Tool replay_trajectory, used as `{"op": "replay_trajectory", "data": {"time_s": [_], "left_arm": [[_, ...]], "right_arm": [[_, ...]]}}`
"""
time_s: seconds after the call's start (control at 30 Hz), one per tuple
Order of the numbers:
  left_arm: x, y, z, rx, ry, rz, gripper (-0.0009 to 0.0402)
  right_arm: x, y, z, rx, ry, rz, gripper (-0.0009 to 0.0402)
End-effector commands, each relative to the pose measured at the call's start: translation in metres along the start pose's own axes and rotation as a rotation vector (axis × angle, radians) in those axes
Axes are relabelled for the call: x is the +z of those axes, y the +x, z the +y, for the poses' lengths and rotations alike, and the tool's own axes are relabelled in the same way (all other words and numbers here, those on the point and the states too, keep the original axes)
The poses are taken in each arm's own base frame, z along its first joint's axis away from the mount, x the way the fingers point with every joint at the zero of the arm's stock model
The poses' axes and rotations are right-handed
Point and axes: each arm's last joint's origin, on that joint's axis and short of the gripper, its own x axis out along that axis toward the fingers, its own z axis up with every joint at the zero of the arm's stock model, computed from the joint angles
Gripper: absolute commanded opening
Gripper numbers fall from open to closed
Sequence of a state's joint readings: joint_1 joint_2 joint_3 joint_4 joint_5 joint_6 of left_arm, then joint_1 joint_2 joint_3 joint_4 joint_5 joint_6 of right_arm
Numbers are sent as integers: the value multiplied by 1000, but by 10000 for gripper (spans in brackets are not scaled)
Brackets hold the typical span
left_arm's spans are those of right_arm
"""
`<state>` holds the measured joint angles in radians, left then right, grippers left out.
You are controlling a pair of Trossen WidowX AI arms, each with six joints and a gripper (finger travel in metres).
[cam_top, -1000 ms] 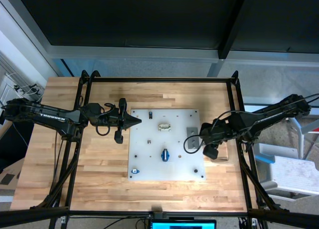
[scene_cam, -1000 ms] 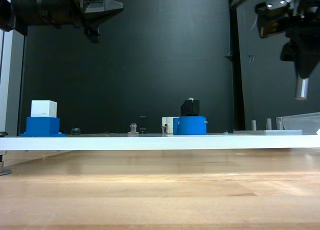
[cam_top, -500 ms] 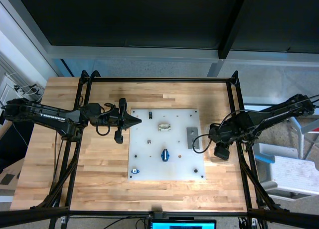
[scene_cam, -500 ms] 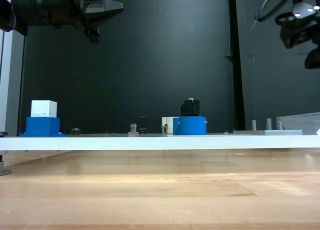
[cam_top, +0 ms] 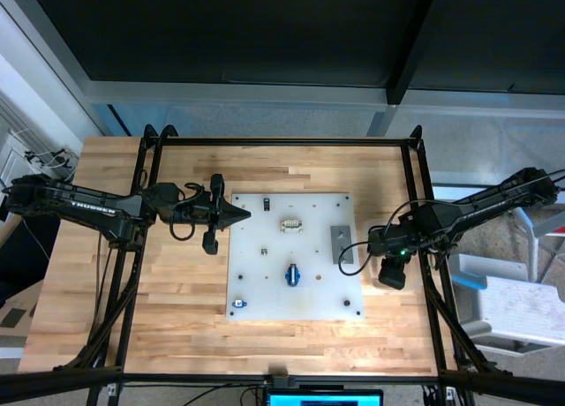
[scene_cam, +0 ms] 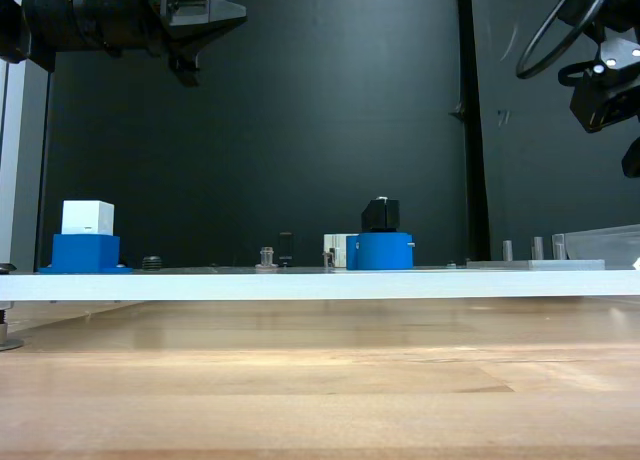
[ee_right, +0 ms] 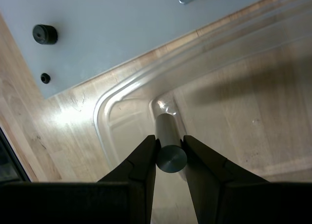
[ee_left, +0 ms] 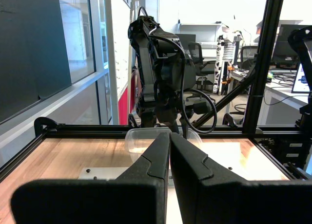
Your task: Pick the 16mm cylinder and place it in the container
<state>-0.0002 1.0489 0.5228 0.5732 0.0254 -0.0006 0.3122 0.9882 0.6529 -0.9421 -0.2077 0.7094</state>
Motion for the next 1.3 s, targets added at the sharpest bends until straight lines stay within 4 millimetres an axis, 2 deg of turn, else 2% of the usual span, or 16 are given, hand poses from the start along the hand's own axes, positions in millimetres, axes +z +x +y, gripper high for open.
{"op": "replay_trajectory", "data": {"time_s": [0.03,0.43,0.97,1.1,1.3], "left_arm": [[0,0,0,0,0,0,0],[0,0,0,0,0,0,0],[0,0,0,0,0,0,0],[0,0,0,0,0,0,0],[0,0,0,0,0,0,0]], "right_arm": [[0,3,-1,6,11,-1,28],[2,9,0,38,4,-38,31],[3,9,-1,2,6,-65,170],[3,9,-2,-8,7,-65,187],[4,-1,0,-60,11,-78,188]]}}
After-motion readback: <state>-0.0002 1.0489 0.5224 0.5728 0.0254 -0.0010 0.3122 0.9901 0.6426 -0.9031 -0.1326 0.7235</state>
